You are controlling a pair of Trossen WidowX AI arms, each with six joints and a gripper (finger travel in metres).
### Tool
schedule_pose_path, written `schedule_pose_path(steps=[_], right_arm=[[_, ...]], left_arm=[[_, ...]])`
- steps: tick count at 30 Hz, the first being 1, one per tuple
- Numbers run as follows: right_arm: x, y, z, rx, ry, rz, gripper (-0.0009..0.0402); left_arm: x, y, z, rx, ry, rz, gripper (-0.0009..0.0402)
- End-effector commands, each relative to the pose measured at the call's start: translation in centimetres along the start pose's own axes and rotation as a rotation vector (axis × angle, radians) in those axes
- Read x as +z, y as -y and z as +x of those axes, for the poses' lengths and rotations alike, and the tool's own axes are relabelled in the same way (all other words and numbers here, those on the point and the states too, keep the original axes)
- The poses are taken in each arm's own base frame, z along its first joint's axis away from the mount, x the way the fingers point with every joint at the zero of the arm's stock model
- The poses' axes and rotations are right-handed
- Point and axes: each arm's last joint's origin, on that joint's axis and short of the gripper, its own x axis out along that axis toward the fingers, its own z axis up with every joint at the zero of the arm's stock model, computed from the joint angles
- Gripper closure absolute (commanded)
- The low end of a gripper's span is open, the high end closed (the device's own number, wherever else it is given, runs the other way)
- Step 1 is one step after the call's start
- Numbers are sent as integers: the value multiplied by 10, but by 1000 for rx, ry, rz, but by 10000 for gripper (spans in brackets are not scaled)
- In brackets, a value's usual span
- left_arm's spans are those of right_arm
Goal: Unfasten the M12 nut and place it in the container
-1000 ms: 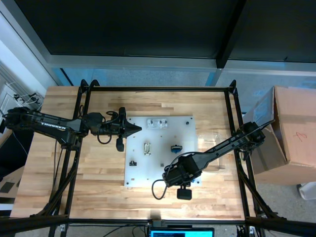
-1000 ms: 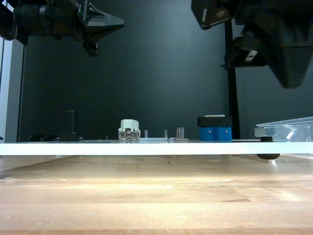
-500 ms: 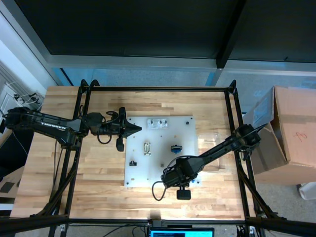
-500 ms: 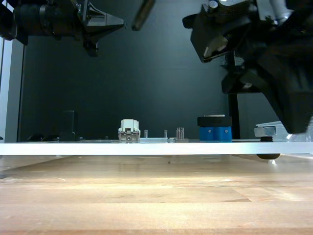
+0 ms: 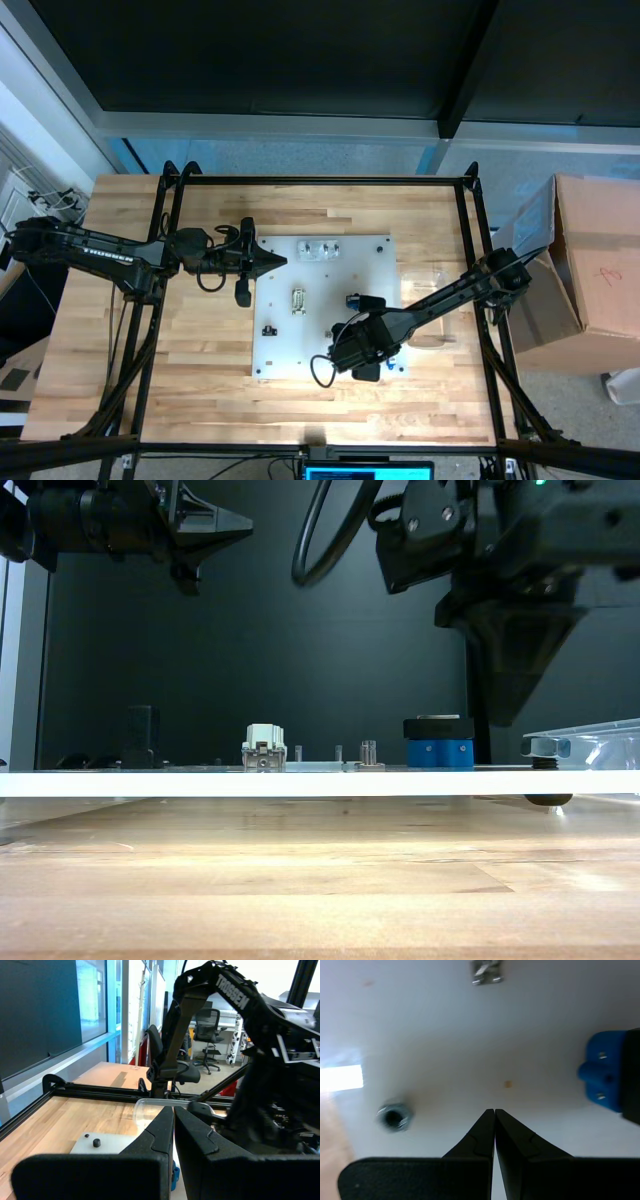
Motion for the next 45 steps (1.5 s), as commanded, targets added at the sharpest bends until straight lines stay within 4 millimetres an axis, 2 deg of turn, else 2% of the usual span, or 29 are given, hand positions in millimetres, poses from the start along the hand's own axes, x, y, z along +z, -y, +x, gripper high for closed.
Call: schedule_pose_path(steps=[1, 5, 11, 14, 27, 33, 40, 45], right_arm=[[-1, 0, -4, 52, -19, 16, 393], [-2, -1, -10, 117, -32, 28, 393], [-1, -7, -19, 343, -81, 24, 393], [0, -9, -20, 390, -77, 21, 393], [3, -18, 4, 363, -85, -2, 393], [4, -19, 6, 354, -82, -13, 393], [-2, -8, 5, 129, -76, 25, 393], [-3, -5, -3, 92, -86, 41, 393]], left_arm=[[0, 0, 0, 0, 2, 0, 393], [0, 0, 0, 0, -2, 0, 393], [0, 0, 0, 0, 2, 0, 393], [0, 0, 0, 0, 0, 0, 393], [0, 0, 0, 0, -1, 0, 393], [0, 0, 0, 0, 0, 0, 393], [0, 0, 0, 0, 0, 0, 393], [0, 0, 0, 0, -1, 0, 393]])
